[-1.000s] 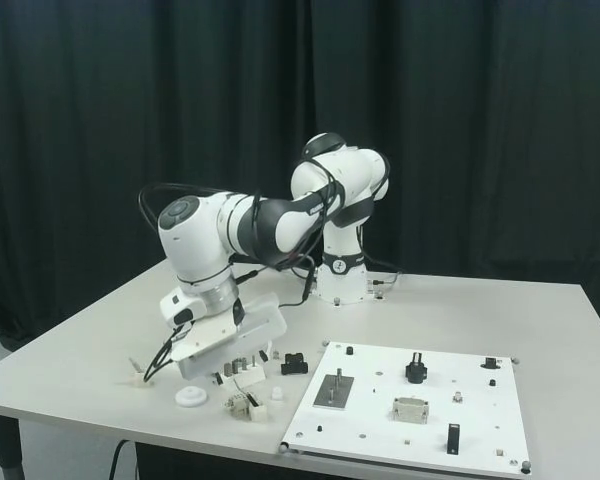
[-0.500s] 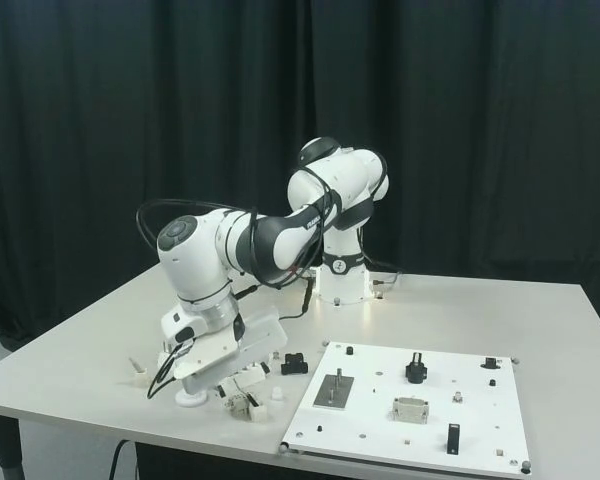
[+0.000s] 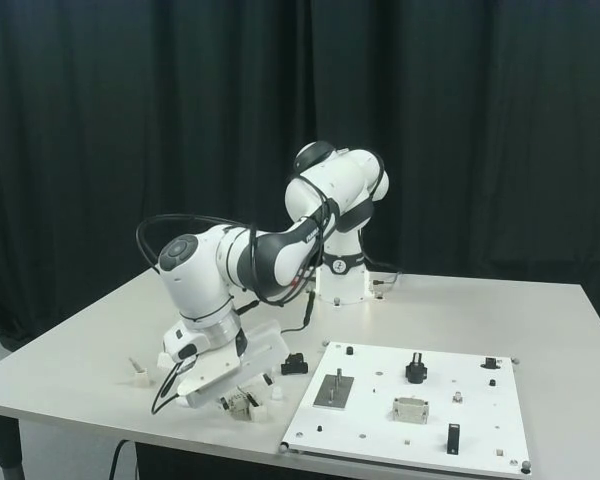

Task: Pick USB.

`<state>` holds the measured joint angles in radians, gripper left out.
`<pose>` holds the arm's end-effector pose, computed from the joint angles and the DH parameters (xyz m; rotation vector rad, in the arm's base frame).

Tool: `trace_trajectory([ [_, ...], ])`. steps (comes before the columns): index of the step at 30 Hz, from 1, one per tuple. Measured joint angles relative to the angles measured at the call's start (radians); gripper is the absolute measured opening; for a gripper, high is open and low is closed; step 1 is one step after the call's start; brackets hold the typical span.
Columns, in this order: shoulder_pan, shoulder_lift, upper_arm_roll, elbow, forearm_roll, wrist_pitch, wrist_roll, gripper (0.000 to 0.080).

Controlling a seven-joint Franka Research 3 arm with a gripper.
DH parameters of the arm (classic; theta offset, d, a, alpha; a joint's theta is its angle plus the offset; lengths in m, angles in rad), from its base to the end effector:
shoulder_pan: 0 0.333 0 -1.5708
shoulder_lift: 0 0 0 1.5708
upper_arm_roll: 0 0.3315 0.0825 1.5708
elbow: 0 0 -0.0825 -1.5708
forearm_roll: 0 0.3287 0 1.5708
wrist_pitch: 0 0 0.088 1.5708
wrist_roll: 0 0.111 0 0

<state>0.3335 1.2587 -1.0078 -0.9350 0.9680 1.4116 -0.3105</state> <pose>0.6975 -0.0547 0.2277 -2.9490 0.1908 0.5420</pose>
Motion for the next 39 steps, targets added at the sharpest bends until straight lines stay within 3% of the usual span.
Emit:
trace_trajectory([
  [11, -0.003, 0.000, 0.021, 0.002, -0.016, 0.010, 0.022, 0.0800],
  [12, -0.003, 0.000, 0.021, 0.003, -0.017, 0.011, 0.022, 0.0686],
  [20, -0.003, -0.001, 0.023, 0.013, -0.031, 0.014, 0.022, 0.0686],
  [21, -0.003, -0.001, 0.023, 0.014, -0.033, 0.014, 0.022, 0.0486],
  [23, -0.003, -0.001, 0.025, 0.015, -0.035, 0.015, 0.024, 0.0486],
  [24, -0.003, -0.001, 0.026, 0.016, -0.036, 0.016, 0.025, 0.0268],
  [28, -0.003, 0.000, 0.032, 0.017, -0.040, 0.020, 0.032, 0.0268],
  [29, -0.003, -0.001, 0.033, 0.017, -0.041, 0.021, 0.033, 0.0107],
  [39, -0.003, -0.002, 0.038, 0.022, -0.046, 0.019, 0.045, 0.0060],
])
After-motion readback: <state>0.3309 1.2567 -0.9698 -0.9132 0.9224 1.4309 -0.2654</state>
